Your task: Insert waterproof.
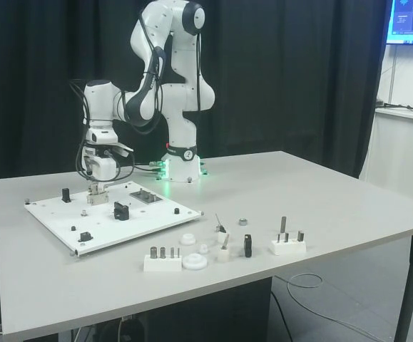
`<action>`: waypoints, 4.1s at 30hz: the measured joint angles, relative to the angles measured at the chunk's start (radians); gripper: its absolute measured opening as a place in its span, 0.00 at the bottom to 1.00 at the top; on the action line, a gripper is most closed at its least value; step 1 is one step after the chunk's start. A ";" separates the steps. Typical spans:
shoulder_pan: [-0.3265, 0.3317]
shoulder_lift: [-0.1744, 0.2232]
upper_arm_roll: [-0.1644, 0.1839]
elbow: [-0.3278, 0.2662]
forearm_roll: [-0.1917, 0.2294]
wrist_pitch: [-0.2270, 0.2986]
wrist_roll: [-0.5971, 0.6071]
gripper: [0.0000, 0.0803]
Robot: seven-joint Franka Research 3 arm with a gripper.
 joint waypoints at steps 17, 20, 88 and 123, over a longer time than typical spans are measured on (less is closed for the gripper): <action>0.003 -0.001 0.000 -0.001 0.000 0.003 0.021 0.39; 0.003 -0.002 0.000 -0.002 0.000 0.003 0.021 0.39; 0.007 -0.005 -0.009 -0.007 -0.011 0.006 0.032 0.39; 0.011 -0.006 -0.009 -0.008 -0.017 0.003 0.110 0.39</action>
